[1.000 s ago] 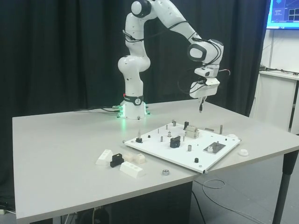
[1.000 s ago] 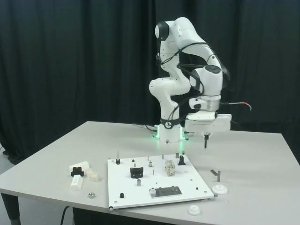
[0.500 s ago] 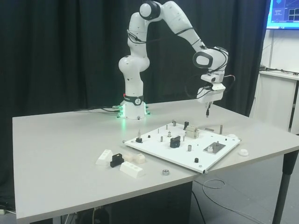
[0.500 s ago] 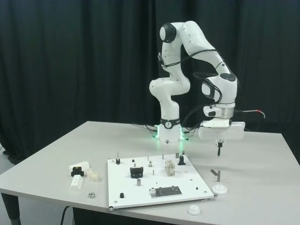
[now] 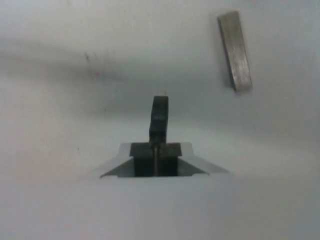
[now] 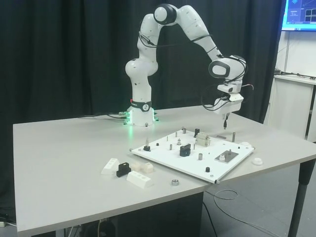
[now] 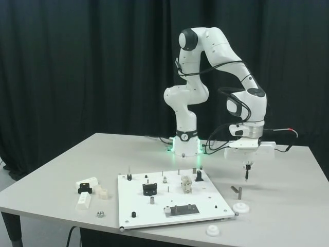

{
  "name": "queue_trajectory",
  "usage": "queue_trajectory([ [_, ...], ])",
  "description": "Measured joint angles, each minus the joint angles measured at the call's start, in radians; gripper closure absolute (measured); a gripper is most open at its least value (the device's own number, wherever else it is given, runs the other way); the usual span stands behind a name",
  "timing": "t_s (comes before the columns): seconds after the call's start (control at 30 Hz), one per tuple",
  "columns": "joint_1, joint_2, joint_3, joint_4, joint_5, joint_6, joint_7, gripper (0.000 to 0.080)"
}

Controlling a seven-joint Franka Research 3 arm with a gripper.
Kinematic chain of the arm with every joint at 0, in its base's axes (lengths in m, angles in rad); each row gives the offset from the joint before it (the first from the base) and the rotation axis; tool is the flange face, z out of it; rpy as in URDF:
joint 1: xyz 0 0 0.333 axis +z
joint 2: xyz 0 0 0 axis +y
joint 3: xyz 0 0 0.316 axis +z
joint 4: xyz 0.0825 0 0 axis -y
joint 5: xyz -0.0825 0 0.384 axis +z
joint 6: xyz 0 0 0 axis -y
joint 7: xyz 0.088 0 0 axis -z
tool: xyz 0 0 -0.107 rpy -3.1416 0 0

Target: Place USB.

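End effector is pinched on a small black piece, presumably the USB, which sticks straight down past the fingertips; it hangs above bare grey worktop, off the far-right side of the white board, so the board lies back toward the arm's base. Wrist view shows the grip and a grey metal bar lying flat just beside the drop line; room views show the height above the worktop, which the wrist view does not.
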Motion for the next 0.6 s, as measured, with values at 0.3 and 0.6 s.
queue_trajectory([
  [0.3, -0.003, 0.037, -0.002, 0.041, -0.016, 0.001, 0.01, 0.0612],
  [0.6, -0.006, 0.042, -0.01, 0.065, -0.02, -0.018, 0.011, 0.03],
])
